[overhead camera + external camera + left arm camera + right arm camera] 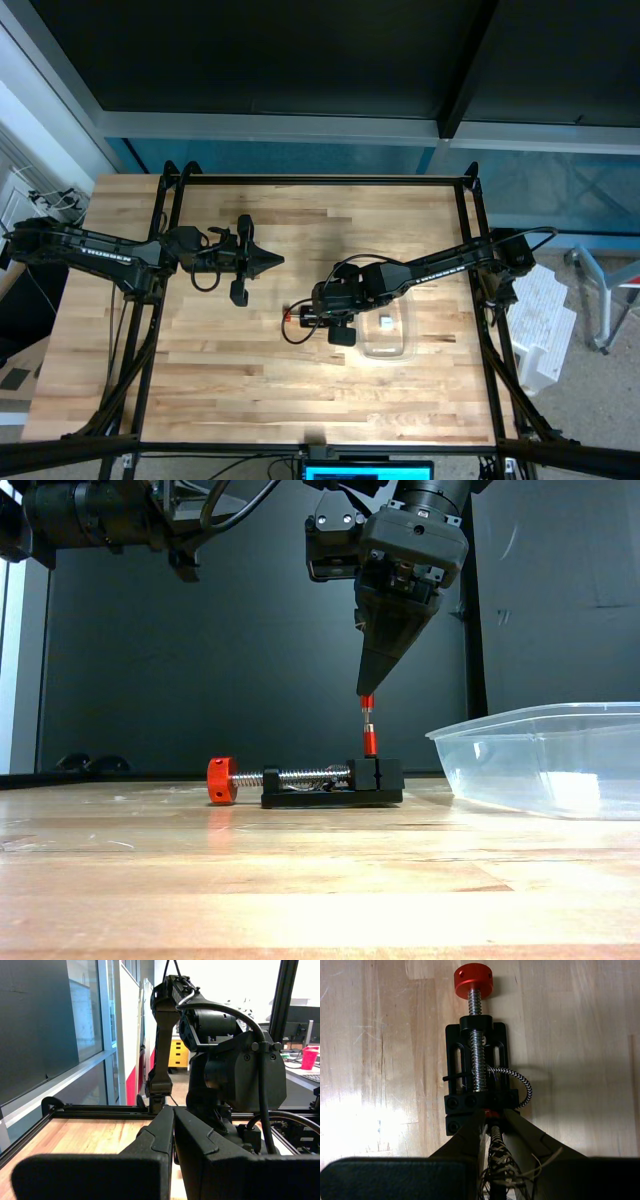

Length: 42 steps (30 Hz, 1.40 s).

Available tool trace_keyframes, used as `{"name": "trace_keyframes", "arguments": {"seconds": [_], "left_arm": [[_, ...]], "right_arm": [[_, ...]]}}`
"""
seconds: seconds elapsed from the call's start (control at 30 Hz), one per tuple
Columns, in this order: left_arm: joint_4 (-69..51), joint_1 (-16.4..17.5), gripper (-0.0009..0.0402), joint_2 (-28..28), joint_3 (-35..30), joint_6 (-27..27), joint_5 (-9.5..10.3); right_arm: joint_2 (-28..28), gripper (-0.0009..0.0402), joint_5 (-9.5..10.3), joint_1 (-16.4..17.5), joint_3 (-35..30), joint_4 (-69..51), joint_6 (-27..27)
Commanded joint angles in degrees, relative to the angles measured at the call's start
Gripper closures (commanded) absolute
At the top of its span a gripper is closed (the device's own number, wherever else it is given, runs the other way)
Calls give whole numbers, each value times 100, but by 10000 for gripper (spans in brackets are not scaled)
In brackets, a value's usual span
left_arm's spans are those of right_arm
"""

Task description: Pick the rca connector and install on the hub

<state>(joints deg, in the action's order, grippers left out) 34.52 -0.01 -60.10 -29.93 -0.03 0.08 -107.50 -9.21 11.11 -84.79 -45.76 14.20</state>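
Two arms reach over the bench (pixel 200 380), but only the right gripper (pixel 367 696) is at the work. It points straight down over the right end of the hub (pixel 330 785), jaws pinched almost shut on the rca connector (pixel 368 730). That slender red-and-metal piece hangs upright directly beneath the jaw tips, long axis vertical, its lower end meeting the hub's raised end block; whether it is seated I cannot tell. The hub lies lengthwise left to right, red knob (pixel 221 780) at its left end, clear tray (pixel 560 760) near on its right. The coming move looks like a straight downward press. Well apart to the left, the left gripper (pixel 268 261) hovers, jaws closed on nothing.
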Motion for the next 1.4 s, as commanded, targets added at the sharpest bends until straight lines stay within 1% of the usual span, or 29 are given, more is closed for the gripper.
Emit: {"name": "trace_keyframes", "arguments": {"seconds": [0.03, 0.43, 1.4], "left_arm": [[0, 0, 393, -2, -2, 2, -2], [2, 2, 393, -2, -2, 0, -2], [2, 0, 393, -2, -2, 2, -2]], "right_arm": [[2, 393, 28, 2, 4, -4, 26], [2, 393, 28, 2, 52, 4, 26], [2, 393, 28, -17, 509, 520, 7]]}}
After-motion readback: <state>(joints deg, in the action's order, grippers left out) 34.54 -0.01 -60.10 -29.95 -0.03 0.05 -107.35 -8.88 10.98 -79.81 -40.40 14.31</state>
